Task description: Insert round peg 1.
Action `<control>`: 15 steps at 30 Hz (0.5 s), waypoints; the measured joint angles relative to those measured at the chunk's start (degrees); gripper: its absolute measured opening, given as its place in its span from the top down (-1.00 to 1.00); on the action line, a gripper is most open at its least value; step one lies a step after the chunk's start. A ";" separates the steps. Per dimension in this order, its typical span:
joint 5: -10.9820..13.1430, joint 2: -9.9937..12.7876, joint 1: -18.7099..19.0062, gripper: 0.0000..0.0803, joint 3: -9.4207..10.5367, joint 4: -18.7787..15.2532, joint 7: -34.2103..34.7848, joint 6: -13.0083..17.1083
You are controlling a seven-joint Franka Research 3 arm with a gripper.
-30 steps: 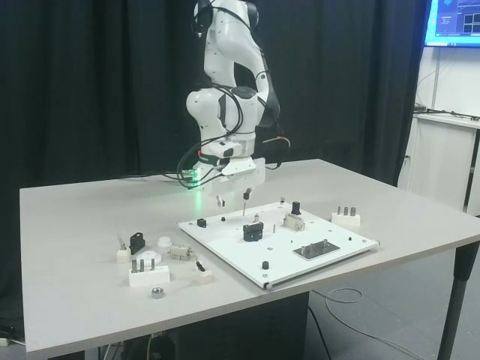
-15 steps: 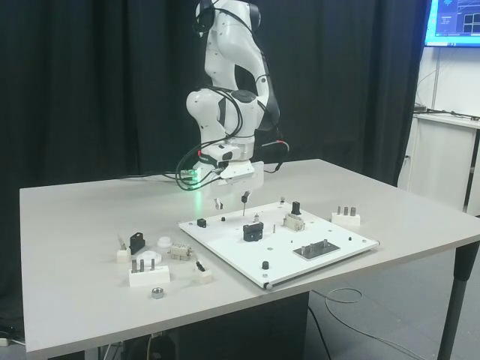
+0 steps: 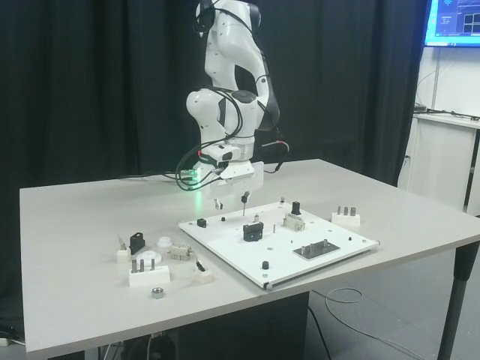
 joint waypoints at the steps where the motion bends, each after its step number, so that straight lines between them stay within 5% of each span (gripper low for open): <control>1: 0.00 0.01 0.00 -0.99 -0.01 0.00 0.00 0.00; 15: -0.54 0.04 0.00 -0.99 -0.24 0.00 -0.06 -0.07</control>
